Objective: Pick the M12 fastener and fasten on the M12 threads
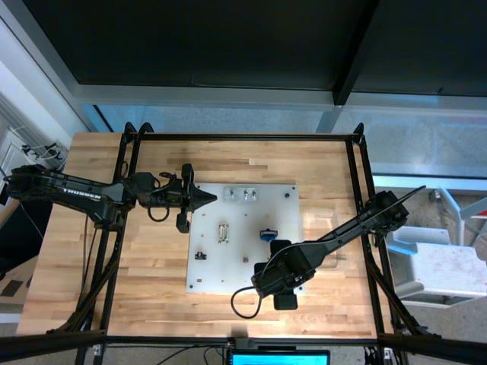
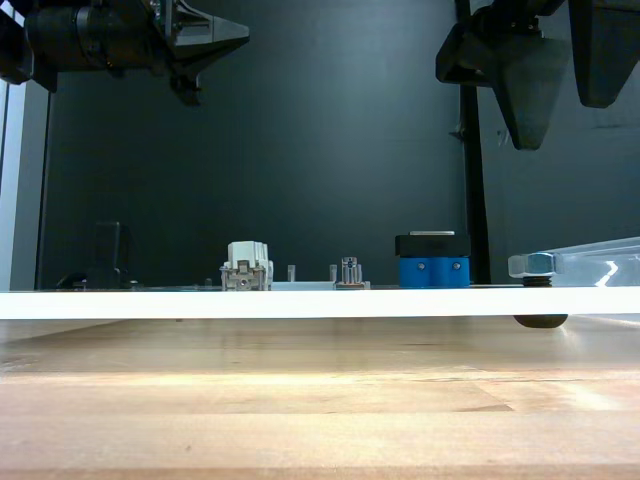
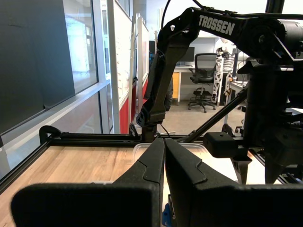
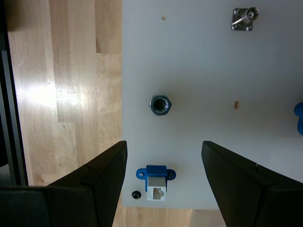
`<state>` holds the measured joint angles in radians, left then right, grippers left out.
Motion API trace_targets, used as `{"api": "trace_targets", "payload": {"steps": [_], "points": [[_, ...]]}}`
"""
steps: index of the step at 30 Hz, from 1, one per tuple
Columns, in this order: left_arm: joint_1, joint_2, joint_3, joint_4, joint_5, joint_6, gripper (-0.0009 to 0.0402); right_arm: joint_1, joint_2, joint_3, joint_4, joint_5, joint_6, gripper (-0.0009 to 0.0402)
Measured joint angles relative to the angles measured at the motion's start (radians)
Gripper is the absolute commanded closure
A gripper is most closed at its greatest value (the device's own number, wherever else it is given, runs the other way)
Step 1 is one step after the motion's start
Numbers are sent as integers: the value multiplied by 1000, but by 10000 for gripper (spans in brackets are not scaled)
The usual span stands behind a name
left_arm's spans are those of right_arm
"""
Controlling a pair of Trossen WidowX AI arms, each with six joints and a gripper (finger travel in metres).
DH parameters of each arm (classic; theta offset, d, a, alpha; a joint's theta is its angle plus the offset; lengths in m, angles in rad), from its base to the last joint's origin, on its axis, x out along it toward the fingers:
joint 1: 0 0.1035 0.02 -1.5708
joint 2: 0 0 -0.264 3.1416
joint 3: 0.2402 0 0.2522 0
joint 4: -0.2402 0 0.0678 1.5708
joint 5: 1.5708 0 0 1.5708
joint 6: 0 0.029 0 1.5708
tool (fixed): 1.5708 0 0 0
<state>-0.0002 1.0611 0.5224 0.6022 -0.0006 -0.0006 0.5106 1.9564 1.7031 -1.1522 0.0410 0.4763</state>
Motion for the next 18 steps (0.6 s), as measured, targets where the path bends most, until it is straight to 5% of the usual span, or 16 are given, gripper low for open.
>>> {"api": "trace_targets", "payload": {"steps": [4,10,18], "points": [[0,0,0,0,0,0,393,-2,0,-6,10,14,-33,230],[0,0,0,0,0,0,393,-14,0,-51,45,19,-87,397],[0,0,0,0,0,0,393,-26,2,-116,126,19,-182,394]]}}
